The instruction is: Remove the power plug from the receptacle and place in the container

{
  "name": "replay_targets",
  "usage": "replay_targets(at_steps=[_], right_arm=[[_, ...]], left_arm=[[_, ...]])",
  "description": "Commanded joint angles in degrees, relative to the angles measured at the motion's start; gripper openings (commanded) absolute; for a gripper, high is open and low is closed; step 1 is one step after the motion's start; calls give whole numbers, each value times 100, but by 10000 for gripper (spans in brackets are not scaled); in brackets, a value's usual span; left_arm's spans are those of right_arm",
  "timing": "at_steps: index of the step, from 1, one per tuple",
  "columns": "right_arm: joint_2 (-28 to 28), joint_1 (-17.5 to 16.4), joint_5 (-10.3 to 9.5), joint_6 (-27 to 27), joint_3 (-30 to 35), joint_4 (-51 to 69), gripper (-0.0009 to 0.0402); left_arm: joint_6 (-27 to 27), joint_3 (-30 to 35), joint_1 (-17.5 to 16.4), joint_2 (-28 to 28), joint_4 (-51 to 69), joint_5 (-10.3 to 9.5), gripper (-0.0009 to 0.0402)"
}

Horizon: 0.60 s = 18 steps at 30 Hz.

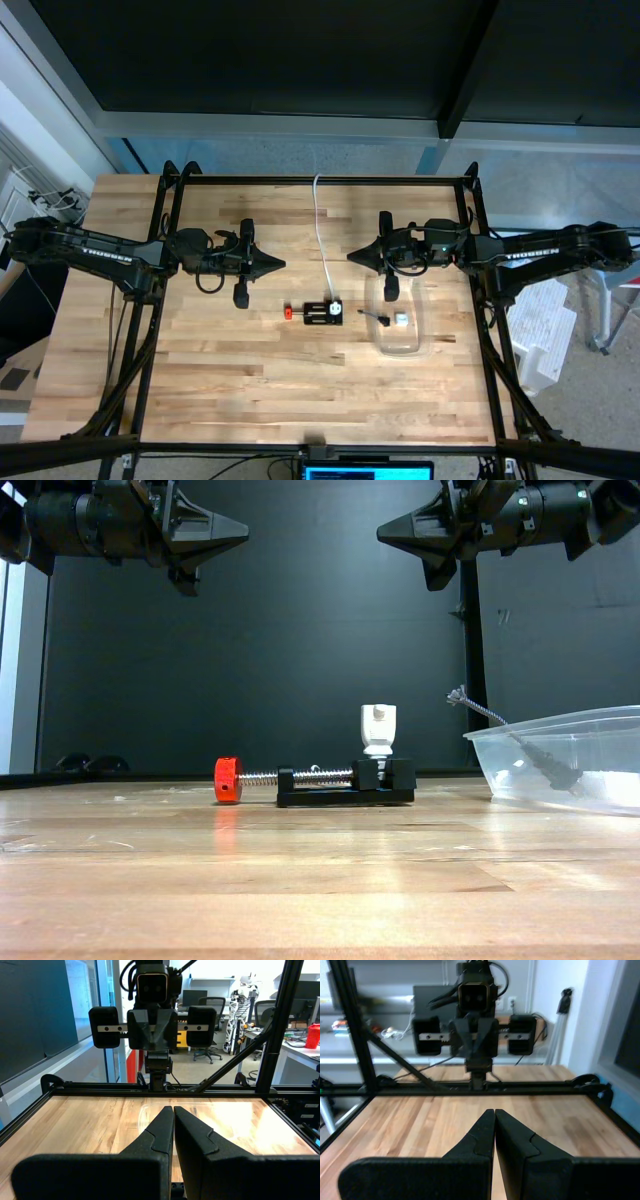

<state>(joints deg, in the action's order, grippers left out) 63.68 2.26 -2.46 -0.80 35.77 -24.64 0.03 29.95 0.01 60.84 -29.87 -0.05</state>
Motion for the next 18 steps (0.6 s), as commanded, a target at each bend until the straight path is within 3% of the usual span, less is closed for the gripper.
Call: replay_targets(at_steps=[1,18], right_arm=[[-24,-4,109,-2,-136,-271,0],[-59,-48,155,-48,-302,-509,0]], left_arm=[[-2,0,0,2,0,2,0],[-2,0,0,2,0,2,0]])
